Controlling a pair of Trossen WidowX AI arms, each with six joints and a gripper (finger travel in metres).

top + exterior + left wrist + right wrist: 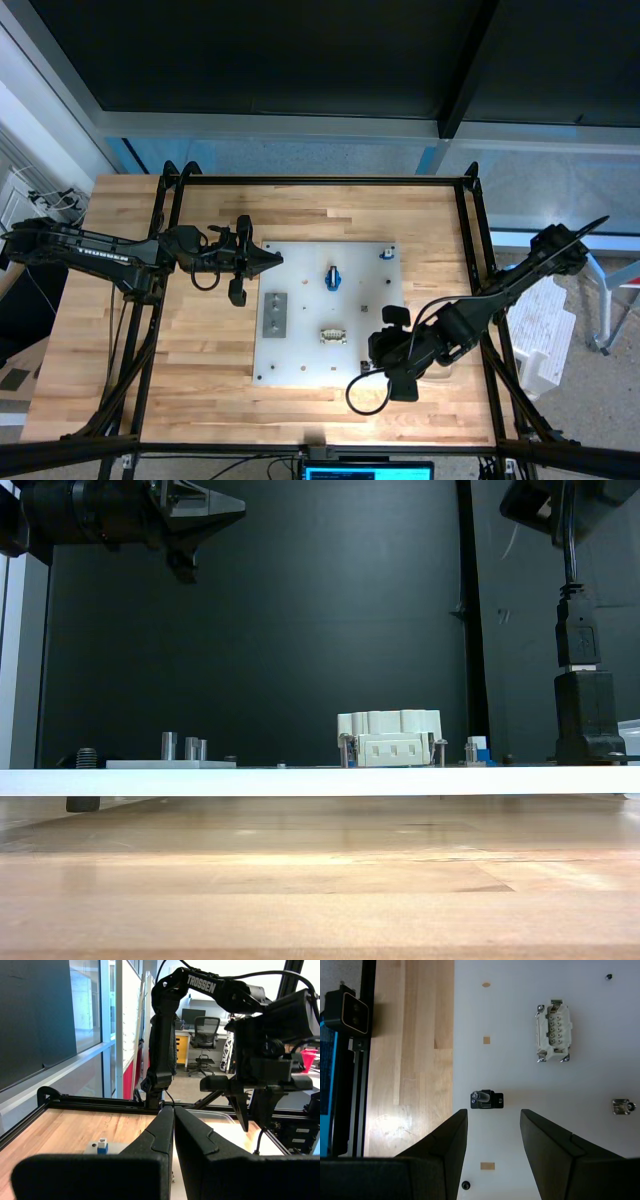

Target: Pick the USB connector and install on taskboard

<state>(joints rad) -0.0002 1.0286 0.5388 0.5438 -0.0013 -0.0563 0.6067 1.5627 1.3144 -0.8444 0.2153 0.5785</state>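
The USB connector (578,638) stands upright, seated in a black socket (589,720) at the taskboard's (300,345) near right, with its cable (568,550) running up. In the right wrist view the USB connector (486,1099) shows end-on just beyond my right gripper (493,1119). That gripper is open, hangs above the connector and touches nothing. In the high view my right gripper (384,352) hides the plug, and the cable (362,393) loops toward the near edge. My left gripper (268,258) is shut and empty, held high over the board's far left edge.
The taskboard also carries a grey metal block (274,312), a blue knob (333,278) and a beige connector (552,1031). A black frame (320,181) rings the wooden table. A screen (366,470) sits at the near edge.
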